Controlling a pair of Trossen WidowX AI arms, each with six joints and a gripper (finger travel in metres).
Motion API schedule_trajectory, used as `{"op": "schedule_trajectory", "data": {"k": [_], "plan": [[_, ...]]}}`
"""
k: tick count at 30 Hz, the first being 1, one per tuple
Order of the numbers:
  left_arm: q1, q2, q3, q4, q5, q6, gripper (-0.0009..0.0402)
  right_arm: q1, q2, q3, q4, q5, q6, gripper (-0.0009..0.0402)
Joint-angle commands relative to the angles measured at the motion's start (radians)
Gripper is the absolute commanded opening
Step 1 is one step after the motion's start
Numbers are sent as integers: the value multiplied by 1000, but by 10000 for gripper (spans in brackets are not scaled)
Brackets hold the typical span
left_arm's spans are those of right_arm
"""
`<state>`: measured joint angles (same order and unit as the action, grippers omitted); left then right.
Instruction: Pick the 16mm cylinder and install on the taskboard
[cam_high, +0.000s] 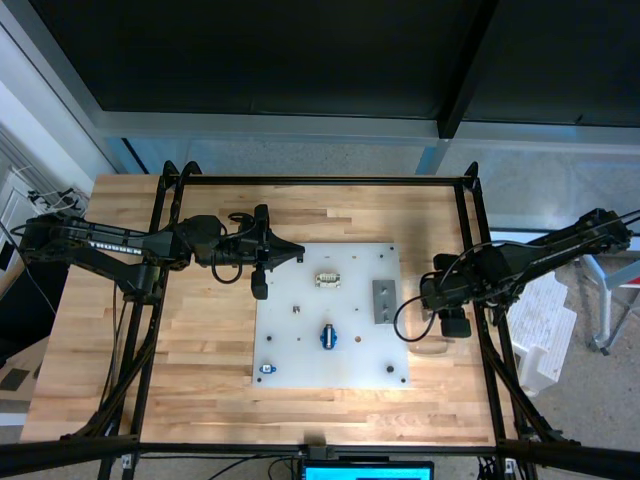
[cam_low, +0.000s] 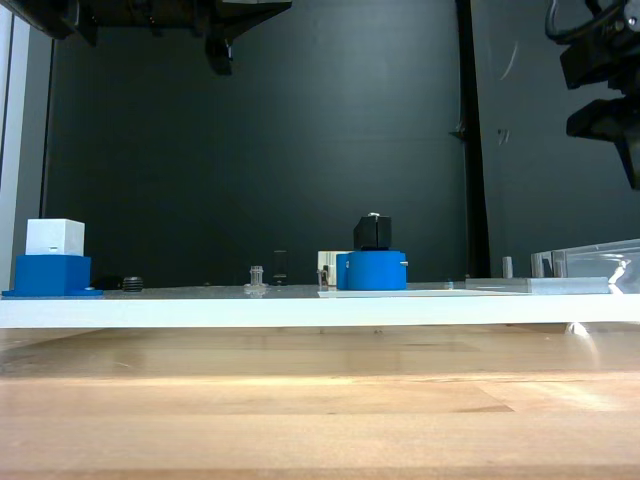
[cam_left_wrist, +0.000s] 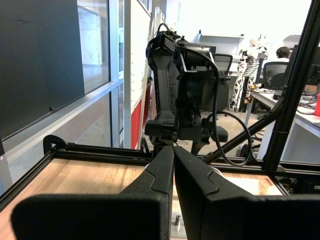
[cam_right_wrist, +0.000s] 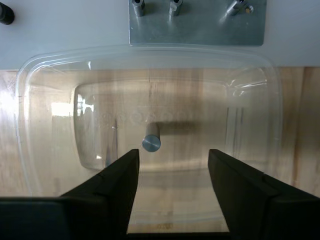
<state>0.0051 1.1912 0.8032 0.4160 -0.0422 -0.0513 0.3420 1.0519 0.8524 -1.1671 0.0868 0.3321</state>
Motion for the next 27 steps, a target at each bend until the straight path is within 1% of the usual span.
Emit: {"op": "schedule_trajectory", "data": {"k": [1,5,11,17,27], "plan": [[0,0,0,0,0,0,0,10,0,-38,28,-1,5,215],[0,0,0,0,0,0,0,34,13,-77,62,-2,28,217],[0,0,0,0,0,0,0,69,50,-121,127,-2,31,216],[0,0,0,0,0,0,0,72,57,-154,172,-3,57,215],[0,0,0,0,0,0,0,78,58,-187,199,-3,136,215]]}}
